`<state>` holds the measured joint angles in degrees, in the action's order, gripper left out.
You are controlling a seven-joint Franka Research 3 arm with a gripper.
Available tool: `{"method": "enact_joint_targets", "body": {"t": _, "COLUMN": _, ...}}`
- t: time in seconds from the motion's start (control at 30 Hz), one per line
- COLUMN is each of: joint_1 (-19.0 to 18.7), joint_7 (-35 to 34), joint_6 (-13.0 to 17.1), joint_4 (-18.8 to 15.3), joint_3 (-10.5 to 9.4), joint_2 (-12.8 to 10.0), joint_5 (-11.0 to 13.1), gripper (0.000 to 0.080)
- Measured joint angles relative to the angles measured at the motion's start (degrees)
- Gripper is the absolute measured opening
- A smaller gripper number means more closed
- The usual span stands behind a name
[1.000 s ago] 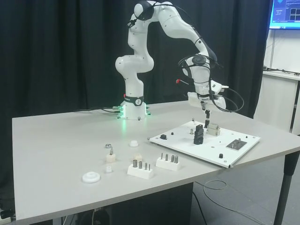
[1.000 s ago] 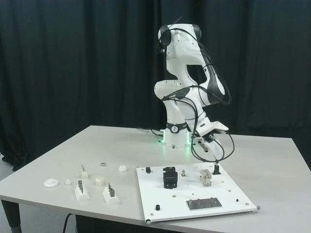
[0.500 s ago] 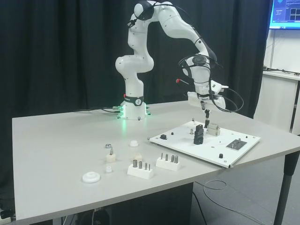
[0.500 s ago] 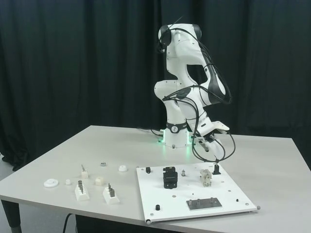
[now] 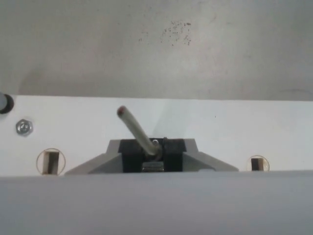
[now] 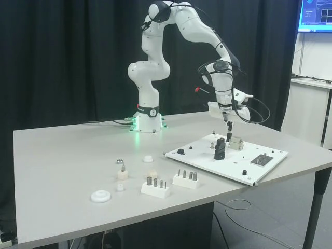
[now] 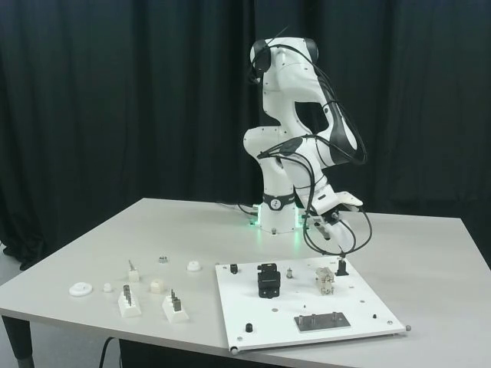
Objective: Insert USB.
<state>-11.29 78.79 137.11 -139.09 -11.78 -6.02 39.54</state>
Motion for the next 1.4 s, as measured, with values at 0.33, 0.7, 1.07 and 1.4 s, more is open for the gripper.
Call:
{"method": "enact_joint_targets", "body": {"t": 0.33, "joint_1": -0.29, "joint_7": -0.51, "joint_6": 0.34, "joint_4": -0.01, "joint_3": 0.0, "joint_2": 0.0, "joint_5": 0.0, "gripper": 0.0088}}
{"method": "enact_joint_targets", "body": {"t": 0.7, "joint_1": -0.59, "joint_7": -1.21, "joint_6": 0.53, "joint_4": -0.02, "joint_3": 0.0, "joint_2": 0.0, "joint_5": 0.0, "gripper": 0.0088}}
{"method": "enact_joint_targets", "body": {"t": 1.07, "joint_1": -0.61, "joint_7": -1.84, "joint_6": 0.5, "joint_4": -0.02, "joint_3": 0.0, "joint_2": -0.01, "joint_5": 0.06, "gripper": 0.0088}}
{"method": "enact_joint_targets", "body": {"t": 1.4, "joint_1": -0.63, "joint_7": -1.84, "joint_6": 0.37, "joint_4": -0.01, "joint_3": 0.0, "joint_2": -0.01, "joint_5": 0.14, "gripper": 0.0088}}
